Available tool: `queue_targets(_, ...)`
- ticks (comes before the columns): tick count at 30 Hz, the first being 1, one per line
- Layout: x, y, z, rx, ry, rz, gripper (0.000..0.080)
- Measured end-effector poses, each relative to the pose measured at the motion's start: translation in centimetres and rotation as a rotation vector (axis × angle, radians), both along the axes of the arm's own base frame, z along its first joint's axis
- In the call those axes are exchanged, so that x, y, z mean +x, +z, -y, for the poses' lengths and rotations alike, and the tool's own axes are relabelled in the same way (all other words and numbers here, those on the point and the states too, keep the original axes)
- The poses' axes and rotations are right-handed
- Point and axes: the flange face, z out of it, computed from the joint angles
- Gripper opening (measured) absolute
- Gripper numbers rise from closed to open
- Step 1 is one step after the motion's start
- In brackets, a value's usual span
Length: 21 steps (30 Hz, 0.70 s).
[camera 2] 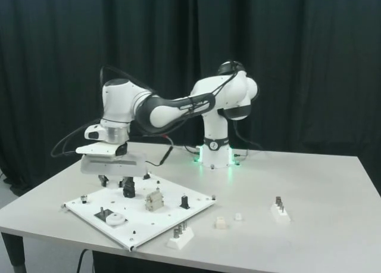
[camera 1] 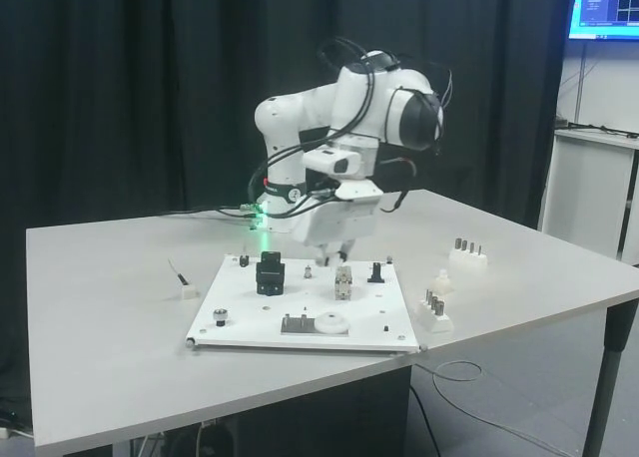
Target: Insert medium gear.
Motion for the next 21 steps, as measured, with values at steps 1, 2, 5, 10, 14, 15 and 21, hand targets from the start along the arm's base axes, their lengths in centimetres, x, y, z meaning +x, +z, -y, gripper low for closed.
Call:
queue_targets(1,-0.1,-0.2,0.4,0.003,0.014,-0.003,0.0396)
queue_targets(2,-0.2,-0.3,0.8,0.006,0.027,-0.006,0.0396)
queue_targets(5,-0.5,-0.9,2.0,0.012,0.062,-0.017,0.0396)
queue_targets(10,-1.0,-2.2,3.6,0.031,0.102,-0.036,0.0396)
queue_targets(14,-1.3,-3.5,4.4,0.052,0.141,-0.052,0.0396)
queue_targets(15,-1.4,-3.8,4.6,0.058,0.152,-0.057,0.0396)
queue_targets(21,-1.8,-5.6,5.1,0.086,0.222,-0.076,0.0396)
